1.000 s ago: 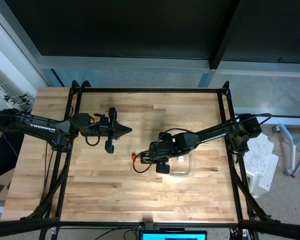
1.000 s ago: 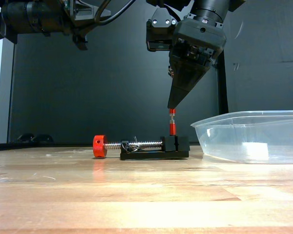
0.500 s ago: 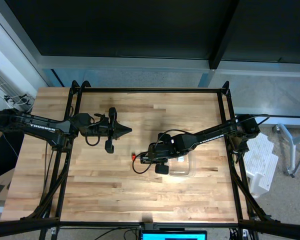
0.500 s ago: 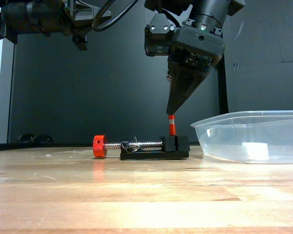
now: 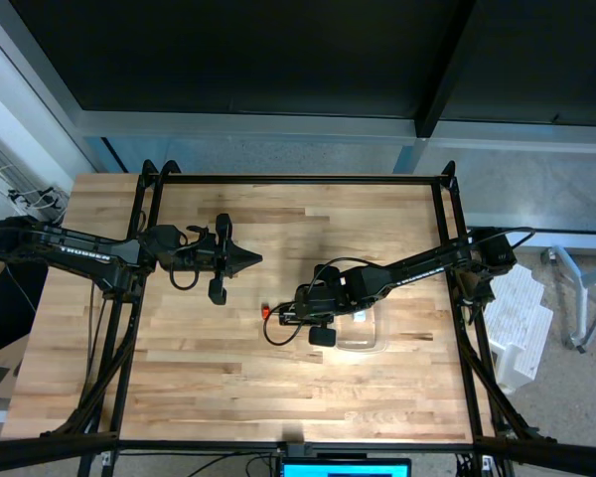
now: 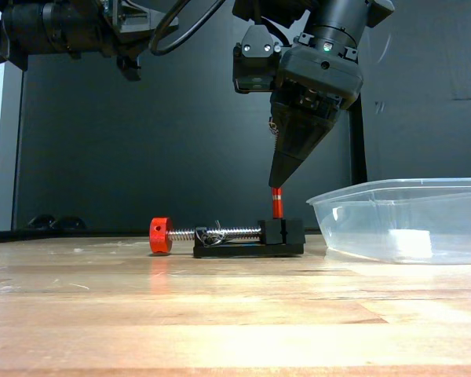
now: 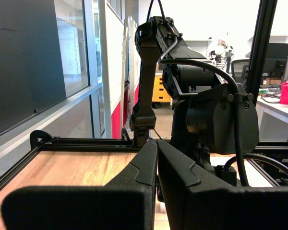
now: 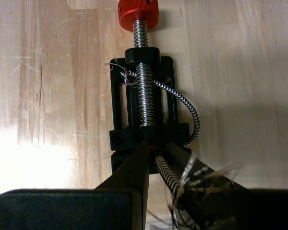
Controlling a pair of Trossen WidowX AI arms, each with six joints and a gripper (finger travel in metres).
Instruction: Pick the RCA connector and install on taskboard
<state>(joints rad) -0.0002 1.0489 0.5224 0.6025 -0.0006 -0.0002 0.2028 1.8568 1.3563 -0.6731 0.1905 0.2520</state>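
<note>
The taskboard (image 6: 247,240) is a small black block with a threaded screw and a red knob (image 6: 160,235), lying mid-table (image 5: 276,315). The RCA connector (image 6: 277,203), a slender red plug, stands upright on the block's right end. My right gripper (image 6: 276,185) points straight down and is shut on the plug's top. In the right wrist view its fingertips (image 8: 156,146) sit over the block's end (image 8: 144,139), with a black-and-white braided cable (image 8: 165,170) between them. My left gripper (image 5: 253,259) hovers shut and holding nothing, up and to the left, its fingers (image 7: 146,160) pressed together.
A clear plastic tray (image 6: 353,216) stands just right of the taskboard with a small white piece (image 6: 408,243) inside; it lies under the right arm (image 5: 366,340). A black metal frame (image 5: 298,180) borders the wooden table.
The right gripper has come down a little with the red plug, which now sits lower on the block's end. The left arm has not moved.
</note>
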